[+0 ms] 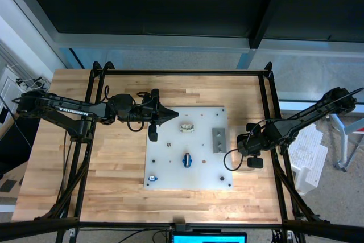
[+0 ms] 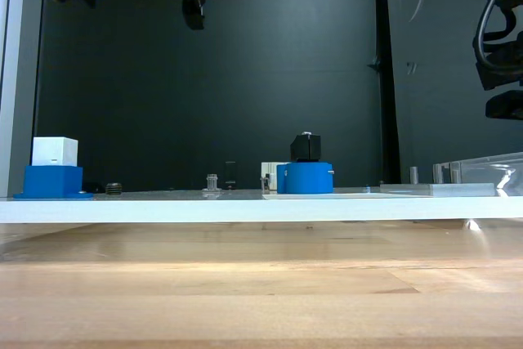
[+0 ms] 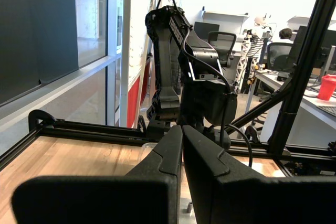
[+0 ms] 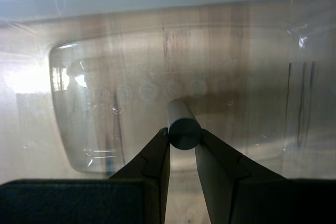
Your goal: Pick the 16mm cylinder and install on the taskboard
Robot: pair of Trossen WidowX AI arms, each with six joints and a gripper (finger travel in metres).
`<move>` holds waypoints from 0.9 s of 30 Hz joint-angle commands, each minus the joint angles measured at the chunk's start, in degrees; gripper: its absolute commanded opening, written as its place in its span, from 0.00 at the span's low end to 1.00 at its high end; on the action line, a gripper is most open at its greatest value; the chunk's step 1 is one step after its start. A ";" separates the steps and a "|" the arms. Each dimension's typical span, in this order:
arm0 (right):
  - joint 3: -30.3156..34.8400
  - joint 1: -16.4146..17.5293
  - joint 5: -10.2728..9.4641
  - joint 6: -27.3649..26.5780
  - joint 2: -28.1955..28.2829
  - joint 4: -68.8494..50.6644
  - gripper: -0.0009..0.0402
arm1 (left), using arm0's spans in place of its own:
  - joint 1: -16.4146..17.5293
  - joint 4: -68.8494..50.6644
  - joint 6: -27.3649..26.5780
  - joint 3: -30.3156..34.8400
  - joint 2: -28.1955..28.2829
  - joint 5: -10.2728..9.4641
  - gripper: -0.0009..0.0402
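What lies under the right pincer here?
A clear plastic tray, wood grain showing through it. The right pincer clamps the 16mm cylinder, which hides the tray floor beneath it. The left pincer, shut, hangs above the far edge of the taskboard.

16mm cylinder (image 4: 184,124): short dark-grey metal peg, flat end facing cam, pinched btwn fingertips of right gripper (image 4: 182,134), over clear tray (image 4: 79,129), just off board's right edge. White sq taskboard (image 1: 170,163) lies flat, centred. Left gripper (image 1: 170,114), fingers together, hovers above its far-left edge.

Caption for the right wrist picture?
Right gripper holds the 16mm cylinder over the clear tray; left gripper shut above the taskboard.
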 commanded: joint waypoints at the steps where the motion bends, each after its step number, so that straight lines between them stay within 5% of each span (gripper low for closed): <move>1: 1.18 0.04 0.02 -0.09 0.00 -0.31 0.02 | 0.00 0.00 0.02 0.02 0.00 0.00 0.02; 27: 17.16 0.09 0.63 -0.55 -0.02 -11.85 0.02 | 0.00 0.00 0.02 0.02 0.00 0.00 0.02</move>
